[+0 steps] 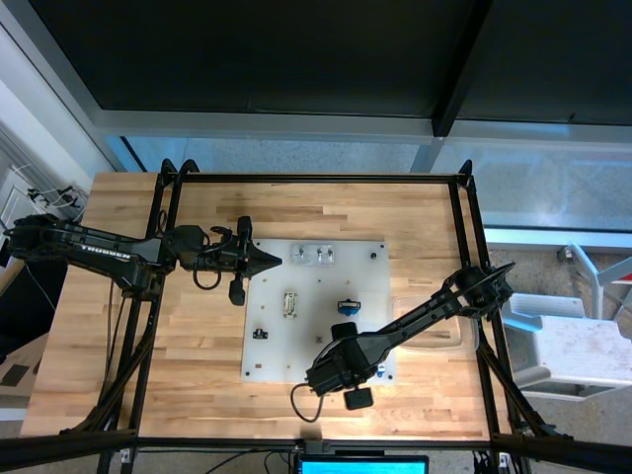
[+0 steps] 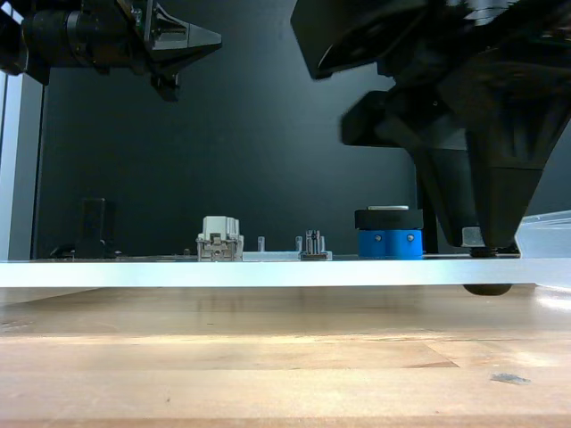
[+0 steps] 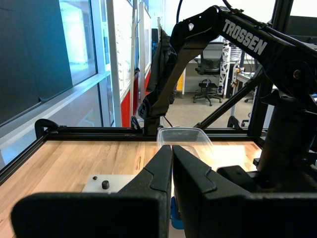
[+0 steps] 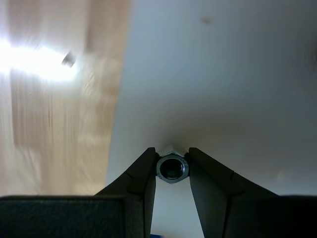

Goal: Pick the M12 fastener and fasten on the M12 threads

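In the right wrist view the small silver M12 nut (image 4: 172,168) is pinched between the two black fingers of my right gripper (image 4: 171,154), its bore facing the camera, with the white board (image 4: 223,74) behind it. In the high view the right gripper (image 1: 348,373) hangs over the board's (image 1: 296,348) near right edge. The low view shows its tips (image 2: 486,242) just above the board surface. The black stud is hidden behind the gripper, so I cannot tell whether the nut touches it. My left gripper (image 1: 273,261) is shut and empty, held high over the board's far left edge.
A blue connector (image 1: 349,307) and a grey connector (image 1: 289,304) stand mid-board. The clear container (image 3: 183,135) sits to the right of the board, partly under the right arm. A black frame rings the wooden table (image 1: 128,326).
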Robot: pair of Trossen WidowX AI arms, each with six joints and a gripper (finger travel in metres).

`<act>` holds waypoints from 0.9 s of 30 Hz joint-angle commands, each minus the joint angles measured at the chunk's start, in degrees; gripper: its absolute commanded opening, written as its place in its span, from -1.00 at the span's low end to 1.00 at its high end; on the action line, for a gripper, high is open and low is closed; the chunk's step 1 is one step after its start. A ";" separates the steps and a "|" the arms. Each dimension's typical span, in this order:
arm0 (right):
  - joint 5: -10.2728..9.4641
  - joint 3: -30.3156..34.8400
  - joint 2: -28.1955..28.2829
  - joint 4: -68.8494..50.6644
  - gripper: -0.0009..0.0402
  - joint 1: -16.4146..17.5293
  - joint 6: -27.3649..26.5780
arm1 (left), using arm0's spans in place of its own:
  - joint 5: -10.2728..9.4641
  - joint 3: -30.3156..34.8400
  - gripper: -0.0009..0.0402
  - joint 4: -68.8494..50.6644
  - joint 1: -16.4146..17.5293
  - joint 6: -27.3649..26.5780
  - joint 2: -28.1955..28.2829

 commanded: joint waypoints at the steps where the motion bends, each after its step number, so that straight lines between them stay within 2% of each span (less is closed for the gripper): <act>1: 0.04 -0.07 0.04 -0.09 -0.88 0.00 13.44 | 0.02 0.00 -0.96 0.00 0.00 0.02 0.02; 9: 0.02 -0.07 0.04 0.00 -0.88 0.02 45.59 | 0.02 0.00 -0.96 0.00 0.02 0.02 0.02; 13: 0.07 -0.07 0.04 0.35 -0.88 0.00 59.14 | 0.02 0.00 -0.96 0.00 0.02 0.02 0.02; 16: 0.07 -0.07 0.04 0.35 -0.88 0.00 67.73 | 0.02 0.00 -0.96 0.02 0.02 0.02 0.02; 22: 0.07 -0.07 0.04 0.48 -0.88 0.02 79.58 | 0.02 0.00 -0.96 0.02 0.00 0.02 0.02; 27: 0.09 -0.07 0.04 0.55 -0.88 0.07 93.07 | 0.02 0.00 -0.96 0.02 0.00 0.02 0.02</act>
